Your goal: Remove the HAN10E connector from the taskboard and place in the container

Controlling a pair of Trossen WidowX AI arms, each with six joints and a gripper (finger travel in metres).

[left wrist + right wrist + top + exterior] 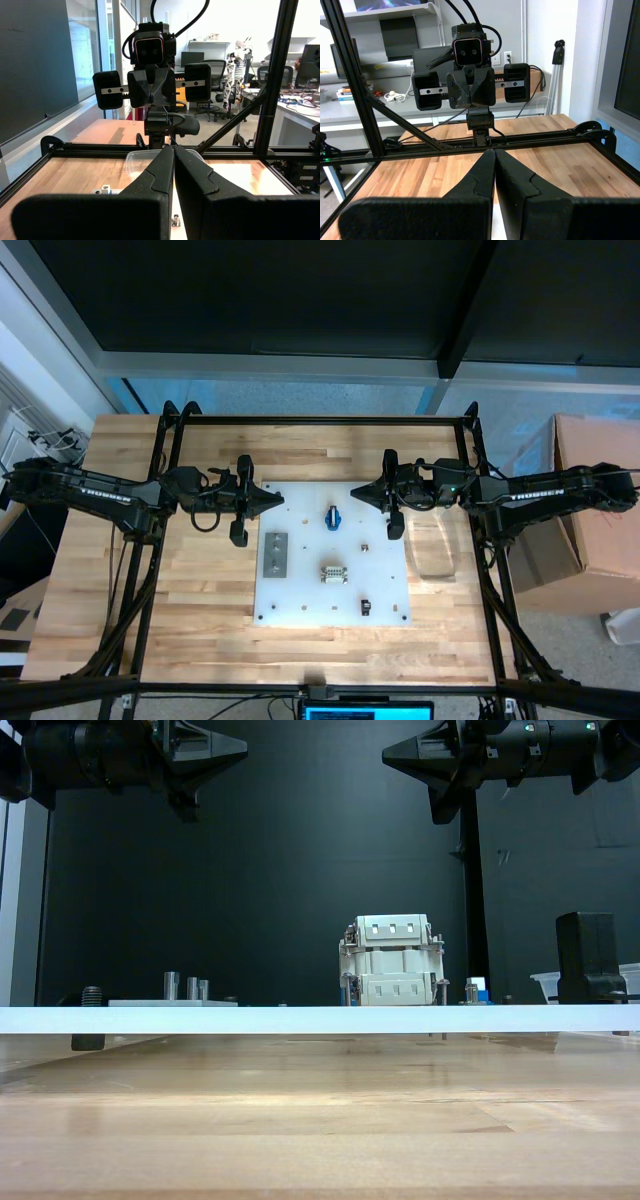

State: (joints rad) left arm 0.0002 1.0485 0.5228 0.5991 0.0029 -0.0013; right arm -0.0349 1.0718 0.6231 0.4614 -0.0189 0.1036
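Surface: wooden counter (200, 640) inside a black framework (320, 421); a cardboard box (590, 500) stands off its right edge.
High view, board: the white taskboard (300, 605) lies flat at the centre of the picture.
High view, task part: the HAN10E connector (335, 573) sits in its seat at the board's lower centre, with neither arm touching it.
High view, receptacle: the clear container (432, 550) lies on the counter just beside the board's right edge.
High view, other parts: a grey block (274, 554) is left of the connector, a blue part (333, 517) is above it, and a small black part (366, 607) is at its lower right.
High view, arms: the left pincer (272, 499) is over the board's upper left corner. The right pincer (360, 494) is over its upper right. Their tips face each other.
Low view: the connector stands upright on the board at centre. Both pincers hang in the upper corners, well above it.
Left wrist view: the left pincer is pressed together with nothing between. The container is visible beyond it.
Right wrist view: the right pincer is pressed together with nothing between.
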